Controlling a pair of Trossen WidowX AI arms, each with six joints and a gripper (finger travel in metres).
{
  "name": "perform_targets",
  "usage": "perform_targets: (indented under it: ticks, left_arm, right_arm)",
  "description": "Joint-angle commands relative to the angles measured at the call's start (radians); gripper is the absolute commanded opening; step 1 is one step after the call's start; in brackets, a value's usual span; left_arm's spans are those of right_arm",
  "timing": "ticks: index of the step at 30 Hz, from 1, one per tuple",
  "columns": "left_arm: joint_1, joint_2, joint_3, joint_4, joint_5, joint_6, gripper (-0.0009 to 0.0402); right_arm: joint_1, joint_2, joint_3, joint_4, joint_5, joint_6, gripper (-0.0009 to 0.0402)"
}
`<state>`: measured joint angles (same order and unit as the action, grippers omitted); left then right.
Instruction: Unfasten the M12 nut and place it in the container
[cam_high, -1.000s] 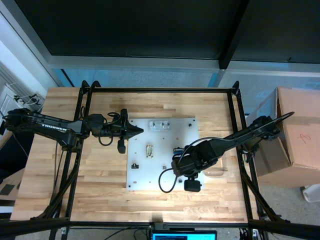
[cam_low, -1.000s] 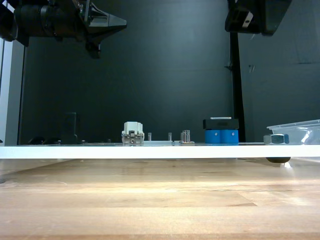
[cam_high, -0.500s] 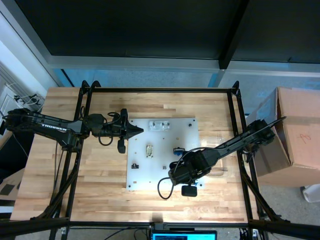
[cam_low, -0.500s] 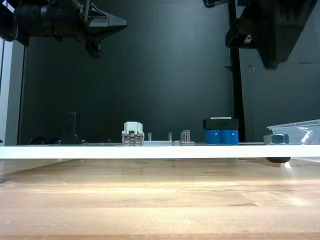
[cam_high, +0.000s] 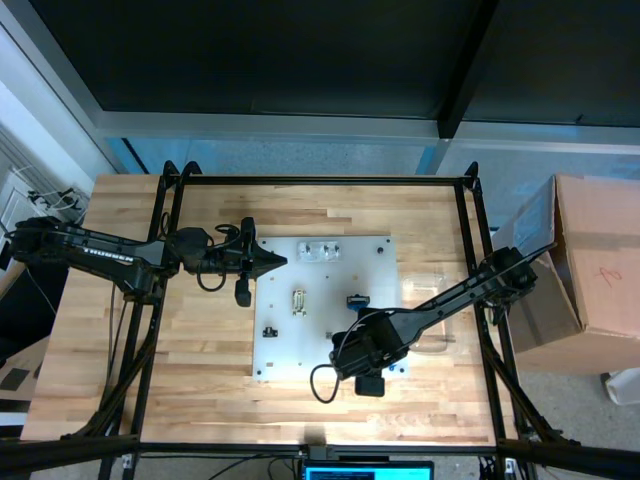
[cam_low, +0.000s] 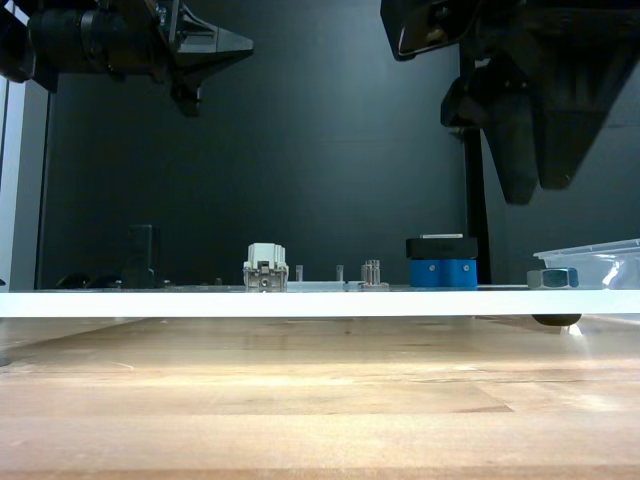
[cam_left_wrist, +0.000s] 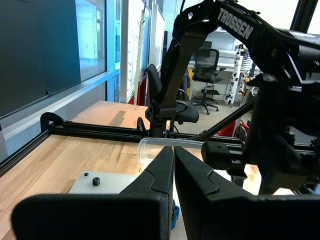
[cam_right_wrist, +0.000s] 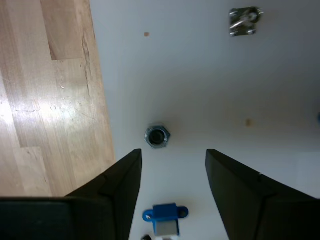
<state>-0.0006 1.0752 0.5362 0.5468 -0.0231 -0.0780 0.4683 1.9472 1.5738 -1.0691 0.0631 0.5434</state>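
The M12 nut (cam_low: 552, 278) sat on its stud (cam_right_wrist: 158, 136) near the near right edge of the white board (cam_high: 290, 355). The right gripper (cam_right_wrist: 173, 155) hung above that spot, and the left gripper (cam_high: 275, 262) above the board's far left edge. The container (cam_low: 610, 262) stood just right of the board.

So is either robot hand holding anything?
Nothing: right gripper, open, above the nut on its stud; left gripper, shut, empty, over the left of the board.
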Motion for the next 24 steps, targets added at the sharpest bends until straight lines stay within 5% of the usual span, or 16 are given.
perform_targets:
  ticks: [1,11,24]
  left_arm:
    - [0.0,0.0,0.0,0.0,0.0,0.0,0.0]
    - [0.0,0.0,0.0,0.0,0.0,0.0,0.0]
    - [0.0,0.0,0.0,0.0,0.0,0.0,0.0]
  right_arm:
    - [0.006,0.016,-0.001,0.004,-0.003,0.027,0.0206]
    - [0.01,0.024,-0.008,0.016,0.0,0.282,0.0216]
    - [0.01,0.024,-0.077,0.092,0.032,0.329,0.0216]
